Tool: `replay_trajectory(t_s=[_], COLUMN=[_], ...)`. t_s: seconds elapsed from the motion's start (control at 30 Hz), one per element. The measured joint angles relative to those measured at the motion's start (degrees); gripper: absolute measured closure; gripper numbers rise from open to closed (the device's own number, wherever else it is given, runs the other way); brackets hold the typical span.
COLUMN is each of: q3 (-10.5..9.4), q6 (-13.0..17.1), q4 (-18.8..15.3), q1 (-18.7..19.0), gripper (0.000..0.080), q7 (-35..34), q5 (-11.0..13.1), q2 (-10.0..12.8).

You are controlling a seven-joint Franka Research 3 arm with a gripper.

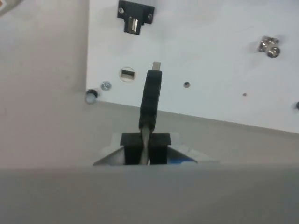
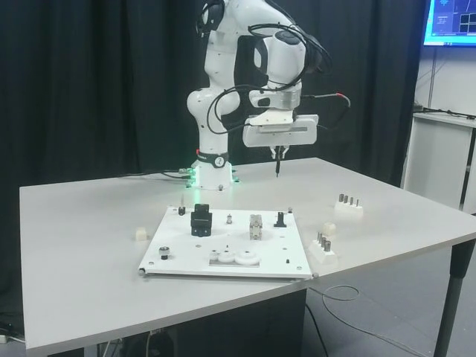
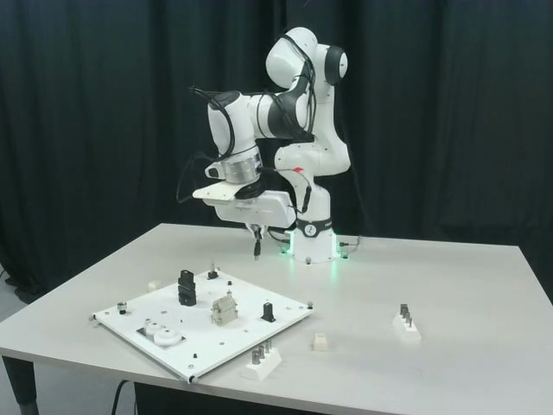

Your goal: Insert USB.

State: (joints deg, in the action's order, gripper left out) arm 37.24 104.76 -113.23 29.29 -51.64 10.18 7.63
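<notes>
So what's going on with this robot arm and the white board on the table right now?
The white arm's gripper is shut on a black USB plug and holds it in the air above the grey table, metal tip pointing down. Below lies the white board carrying small fittings, including a black block. The plug is not yet in any socket; it hangs well above the board.

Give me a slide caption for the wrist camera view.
Black USB plug clamped in the jaws of the gripper, held above the white board.

A lab: black curtains (image 3: 104, 112); grey table (image 3: 467, 285); wall monitor (image 2: 451, 22).
</notes>
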Motion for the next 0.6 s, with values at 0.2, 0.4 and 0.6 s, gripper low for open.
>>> replay_trajectory(t_s=[0.2, 0.4, 0.6], q3=[-0.48, -0.5, -0.58], q6=[2.68, 5.18, 8.43], q4=[-1.41, -2.86, -4.58], q1=[0.0, 0.0, 0.0], gripper=[0.0776, 0.0776, 0.0776], q7=[-4.17, -5.78, -6.58], q5=[-0.14, -0.08, 0.56], q2=[-0.54, -0.72, -0.74])
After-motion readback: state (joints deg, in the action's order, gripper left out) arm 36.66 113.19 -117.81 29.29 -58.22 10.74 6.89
